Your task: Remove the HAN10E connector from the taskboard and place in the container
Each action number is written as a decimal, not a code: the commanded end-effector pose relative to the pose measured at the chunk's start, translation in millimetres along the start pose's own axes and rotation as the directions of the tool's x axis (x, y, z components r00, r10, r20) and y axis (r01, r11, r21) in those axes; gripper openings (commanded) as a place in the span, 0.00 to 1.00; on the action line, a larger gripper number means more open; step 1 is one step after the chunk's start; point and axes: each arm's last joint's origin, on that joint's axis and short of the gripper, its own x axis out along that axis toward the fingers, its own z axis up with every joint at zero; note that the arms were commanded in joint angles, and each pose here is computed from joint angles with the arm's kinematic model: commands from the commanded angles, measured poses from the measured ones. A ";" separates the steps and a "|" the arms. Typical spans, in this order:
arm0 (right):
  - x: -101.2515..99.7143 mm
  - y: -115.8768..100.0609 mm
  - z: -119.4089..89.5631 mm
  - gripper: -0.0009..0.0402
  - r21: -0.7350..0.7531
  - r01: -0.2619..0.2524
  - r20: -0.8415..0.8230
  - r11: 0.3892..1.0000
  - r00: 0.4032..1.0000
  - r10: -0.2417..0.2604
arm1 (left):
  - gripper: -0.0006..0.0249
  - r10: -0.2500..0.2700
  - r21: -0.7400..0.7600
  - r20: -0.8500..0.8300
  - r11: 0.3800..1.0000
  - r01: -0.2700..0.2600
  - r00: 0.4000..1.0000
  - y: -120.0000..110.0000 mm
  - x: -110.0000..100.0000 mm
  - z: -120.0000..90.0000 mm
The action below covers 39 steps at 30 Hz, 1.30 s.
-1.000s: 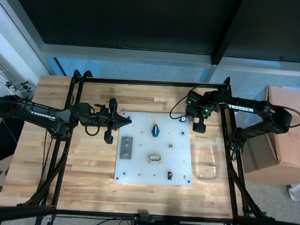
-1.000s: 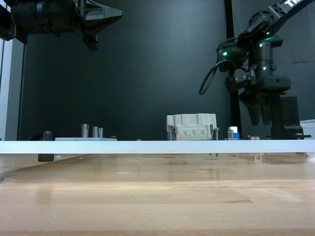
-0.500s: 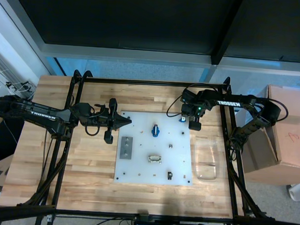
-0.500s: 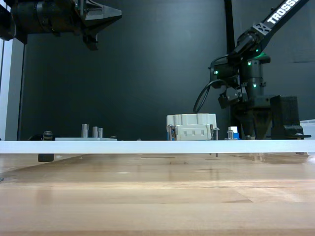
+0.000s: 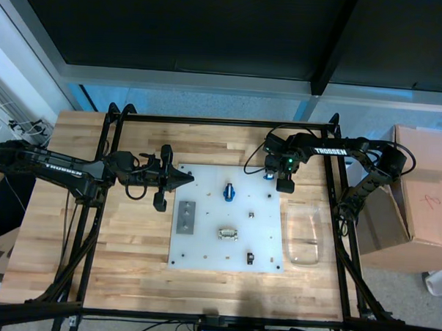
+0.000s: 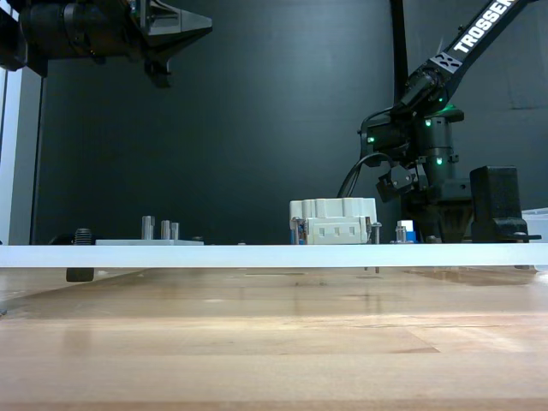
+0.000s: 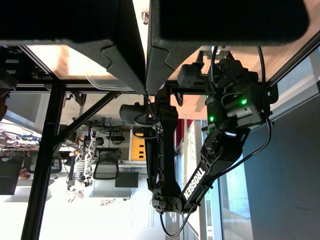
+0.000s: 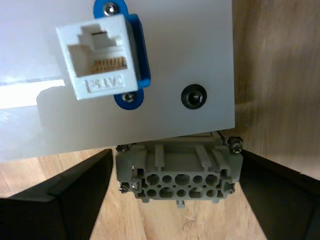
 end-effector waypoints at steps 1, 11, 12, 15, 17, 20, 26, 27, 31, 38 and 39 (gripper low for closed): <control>-0.5 0.4 -0.8 0.68 -0.001 -0.002 -0.005 1.000 1.000 0.002 | 0.02 0.000 0.000 0.000 1.000 0.000 1.000 0.1 0.1 -0.1; -16.4 4.1 -9.6 0.37 -0.001 -0.001 -0.004 1.000 1.000 0.001 | 0.02 0.000 0.000 0.000 1.000 0.000 1.000 0.1 0.0 0.0; -20.4 5.0 -11.8 0.36 0.003 -0.001 -0.004 1.000 1.000 0.001 | 0.02 0.000 0.000 0.000 1.000 0.000 1.000 0.1 0.0 0.0; -33.8 9.9 -20.0 0.33 0.020 0.000 -0.002 1.000 1.000 0.000 | 0.02 0.000 0.000 0.000 1.000 0.000 1.000 0.1 0.1 0.0; -44.4 16.3 -25.8 0.32 0.030 0.003 0.007 1.000 1.000 -0.004 | 0.03 0.000 0.000 0.000 1.000 0.000 1.000 0.1 0.1 0.0; -61.5 29.3 -32.9 0.32 0.041 0.015 0.053 0.999 0.998 -0.017 | 0.02 0.000 0.000 0.000 1.000 0.000 1.000 0.0 0.1 0.0; -87.8 61.5 -48.8 0.32 0.011 0.013 0.117 1.000 0.993 -0.015 | 0.03 0.000 0.000 0.000 1.000 0.000 1.000 0.0 0.0 0.0; -90.7 67.5 -51.8 0.32 -0.001 0.010 0.116 1.000 0.993 -0.010 | 0.02 0.000 0.000 0.000 1.000 0.000 1.000 0.1 0.1 0.0; -98.2 91.9 -61.7 0.32 -0.051 -0.006 0.099 0.999 0.995 0.011 | 0.02 0.000 0.000 0.000 1.000 0.000 1.000 0.1 0.0 0.0; -101.7 136.9 -75.5 0.32 -0.164 -0.026 0.056 0.986 0.998 0.036 | 0.02 0.000 0.000 0.000 1.000 0.000 1.000 0.1 0.1 0.0; -101.6 143.4 -77.8 0.32 -0.190 -0.027 0.051 0.981 0.998 0.038 | 0.02 0.000 0.000 0.000 1.000 0.000 1.000 0.0 0.1 0.0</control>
